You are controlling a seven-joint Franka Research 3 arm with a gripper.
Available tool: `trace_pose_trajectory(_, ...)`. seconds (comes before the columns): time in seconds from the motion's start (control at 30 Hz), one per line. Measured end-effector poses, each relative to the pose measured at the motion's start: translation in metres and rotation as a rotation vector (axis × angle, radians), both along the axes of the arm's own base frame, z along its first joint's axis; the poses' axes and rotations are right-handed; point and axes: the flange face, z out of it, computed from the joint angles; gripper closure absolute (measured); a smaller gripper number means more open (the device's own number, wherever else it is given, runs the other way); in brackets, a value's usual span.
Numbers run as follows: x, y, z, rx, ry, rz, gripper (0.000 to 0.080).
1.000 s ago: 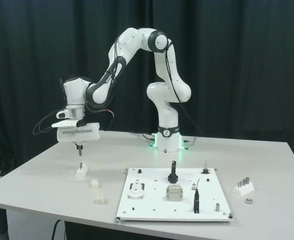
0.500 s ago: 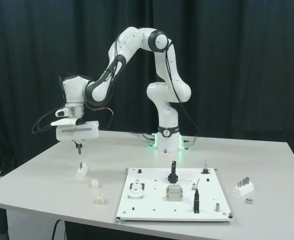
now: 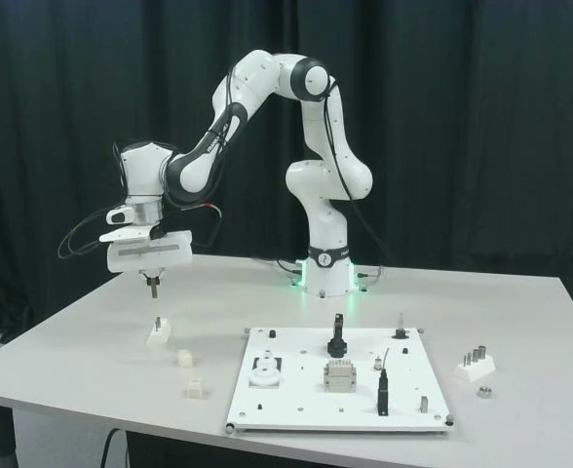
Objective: Insert square peg 3.
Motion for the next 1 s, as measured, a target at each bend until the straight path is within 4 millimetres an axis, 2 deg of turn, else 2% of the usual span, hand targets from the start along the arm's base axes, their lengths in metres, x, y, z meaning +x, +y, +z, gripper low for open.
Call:
trace_pose_trajectory(0.2,0.015,0.015,0.006,-0.002,-0.014,0.079,0.0688)
trace_pose_trajectory(0.47,0.045,0.052,0.011,0.017,-0.046,0.17,0.0688)
trace_pose_trajectory(0.7,0.072,0.098,0.01,0.051,-0.073,0.231,0.0688)
trace_pose_trajectory(1.0,0.105,0.17,0.008,0.077,-0.084,0.362,0.0688)
